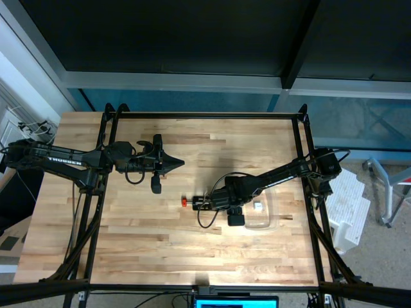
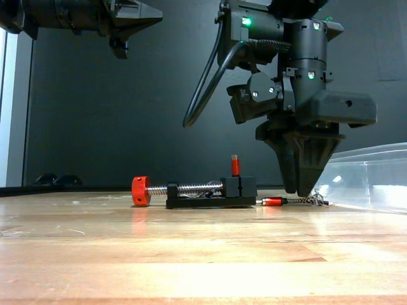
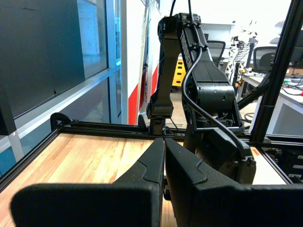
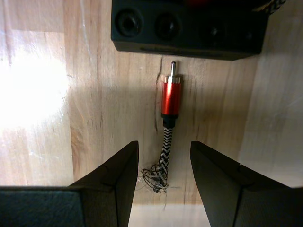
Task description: Pick the rca connector and install on the hub
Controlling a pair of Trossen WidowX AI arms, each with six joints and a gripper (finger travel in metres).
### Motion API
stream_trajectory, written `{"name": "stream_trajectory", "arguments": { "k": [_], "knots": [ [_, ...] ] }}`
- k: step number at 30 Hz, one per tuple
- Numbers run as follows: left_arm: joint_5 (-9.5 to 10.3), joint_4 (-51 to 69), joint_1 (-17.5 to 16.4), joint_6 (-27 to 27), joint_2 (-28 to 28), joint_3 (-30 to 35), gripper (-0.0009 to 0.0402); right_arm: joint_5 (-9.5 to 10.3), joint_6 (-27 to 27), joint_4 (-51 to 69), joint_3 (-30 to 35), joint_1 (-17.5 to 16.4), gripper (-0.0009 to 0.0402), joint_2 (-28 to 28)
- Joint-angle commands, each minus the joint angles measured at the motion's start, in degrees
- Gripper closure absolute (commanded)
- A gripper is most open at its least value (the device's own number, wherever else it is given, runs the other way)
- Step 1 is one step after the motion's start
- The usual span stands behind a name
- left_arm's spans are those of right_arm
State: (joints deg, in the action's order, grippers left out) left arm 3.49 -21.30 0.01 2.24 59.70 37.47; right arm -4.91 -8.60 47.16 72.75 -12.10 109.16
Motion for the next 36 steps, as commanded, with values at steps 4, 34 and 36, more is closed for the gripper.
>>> {"name": "stream_trajectory", "arguments": {
  "k": [4, 34, 36],
  "knots": [
    [-0.02, 0.00, 0.00, 0.00, 0.00, 0.02, 0.0393, 0.04, 0.57, -1.22, -1.18, 0.28, 0.0244, 0.09],
    [-0.02, 0.00, 0.00, 0.00, 0.00, 0.02, 0.0393, 0.46, 0.57, -2.89, -3.08, 0.35, 0.0395, -0.31],
    [-0.02, 0.00, 0.00, 0.00, 0.00, 0.02, 0.0393, 0.46, 0.57, -2.89, -3.08, 0.35, 0.0391, -0.46]
  ]
}}
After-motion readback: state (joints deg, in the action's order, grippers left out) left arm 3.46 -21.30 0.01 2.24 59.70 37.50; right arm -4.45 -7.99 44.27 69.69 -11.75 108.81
